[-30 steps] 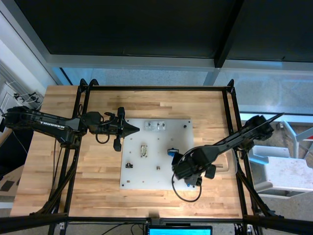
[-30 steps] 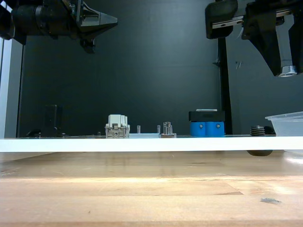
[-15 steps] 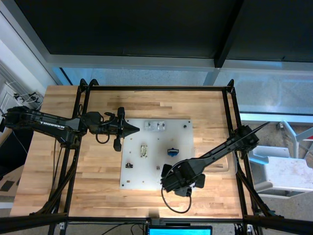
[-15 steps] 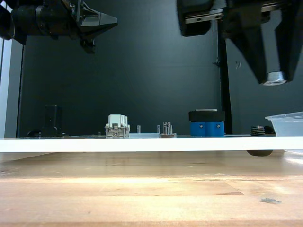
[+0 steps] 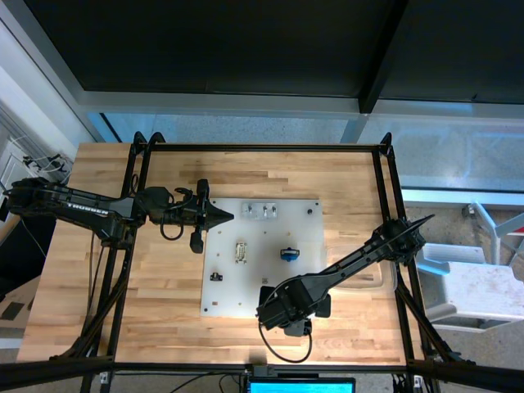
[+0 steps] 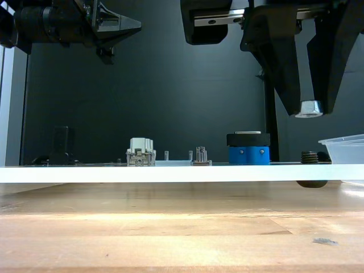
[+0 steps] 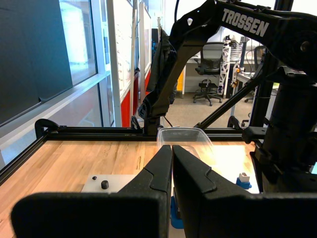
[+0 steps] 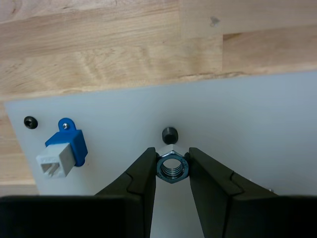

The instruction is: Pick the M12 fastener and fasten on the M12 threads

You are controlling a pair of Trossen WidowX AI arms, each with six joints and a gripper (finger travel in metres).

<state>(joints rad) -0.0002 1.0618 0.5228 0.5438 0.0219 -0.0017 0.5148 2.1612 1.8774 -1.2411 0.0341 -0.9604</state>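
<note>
We see the right claw point(image 6: 310, 106) hanging over the near right part of the white rectangular task board point(image 5: 233, 295). It is pinched narrow on the small silver hex M12 nut point(image 8: 172, 169). The nut sits between the two black fingertips point(image 8: 142, 171), and in the right wrist view its threaded bore faces the camera. In the low view the nut is up in the air, well clear of the board, so it is not on its stud.

The short black ribbed stud point(image 6: 309, 157) stands bare on the board with its ribs showing. In the low view it lines up roughly below the nut. In the right wrist view we see the stud's round top just beyond the nut and apart from it, so the two are not touching.

A blue-and-white connector block point(image 8: 62, 151) sits on the board off to one side of the claw. A clear plastic tray point(image 6: 344, 149) shows behind the stud at the board's right side.

The left claw point(image 7: 172, 163) is held high at the board's far left edge, over the light wooden desk point(image 5: 164, 270). Its fingers are pressed together, with only a hairline between them.
</note>
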